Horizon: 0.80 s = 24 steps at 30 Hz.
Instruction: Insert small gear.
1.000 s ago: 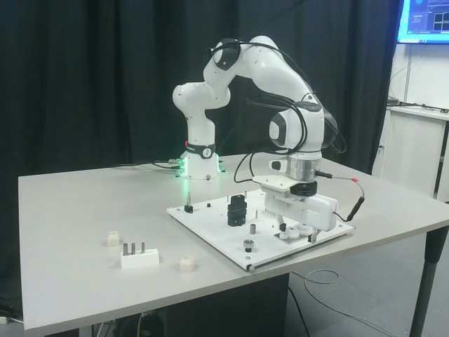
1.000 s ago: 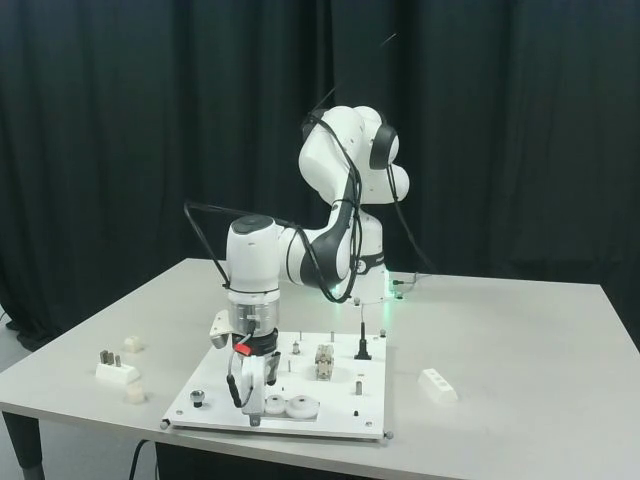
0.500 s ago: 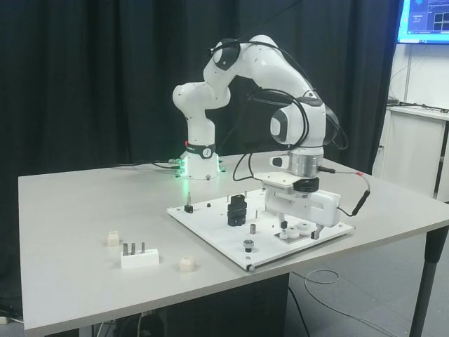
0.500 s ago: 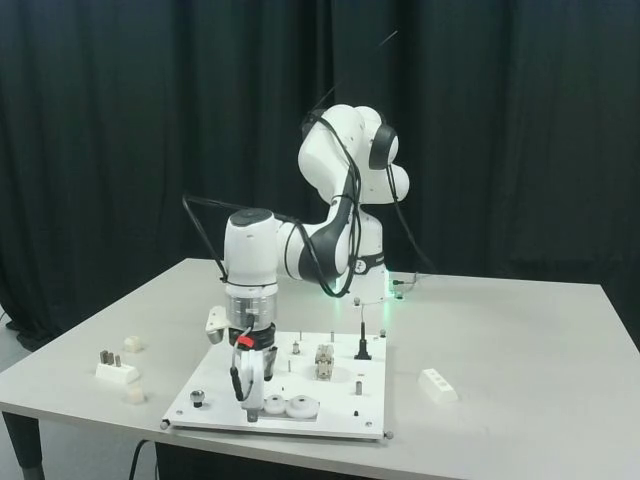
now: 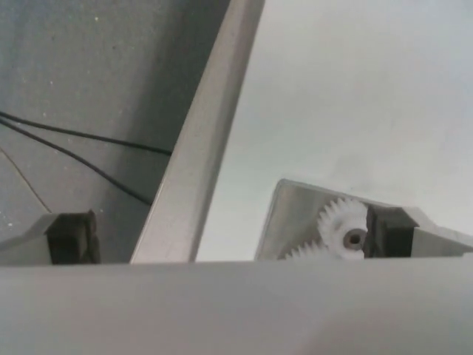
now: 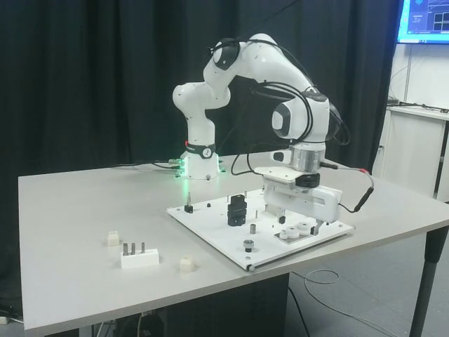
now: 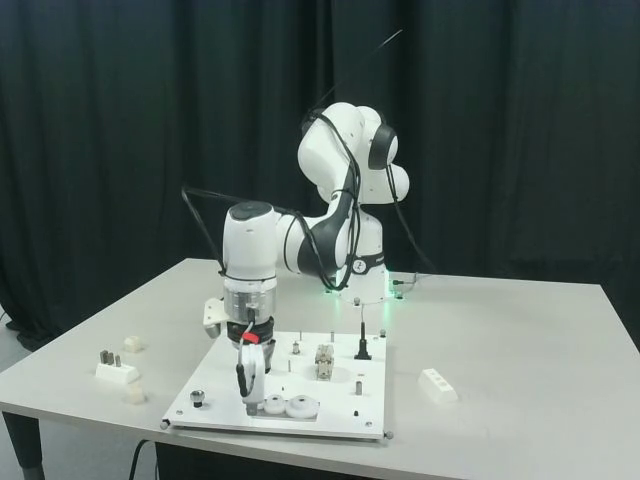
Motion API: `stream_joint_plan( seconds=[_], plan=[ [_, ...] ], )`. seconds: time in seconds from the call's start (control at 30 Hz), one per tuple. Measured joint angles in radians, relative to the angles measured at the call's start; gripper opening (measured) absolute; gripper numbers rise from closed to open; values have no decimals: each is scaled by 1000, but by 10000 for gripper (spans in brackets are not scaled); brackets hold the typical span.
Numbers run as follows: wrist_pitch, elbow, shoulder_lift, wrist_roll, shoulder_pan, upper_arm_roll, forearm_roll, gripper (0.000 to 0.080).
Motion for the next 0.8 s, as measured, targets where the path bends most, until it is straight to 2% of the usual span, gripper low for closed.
stream_joint_plan(
  seconds=[0.8],
  plan=[
    [-62, 14, 0, 0, -44, 3, -85, 800]
  ],
)
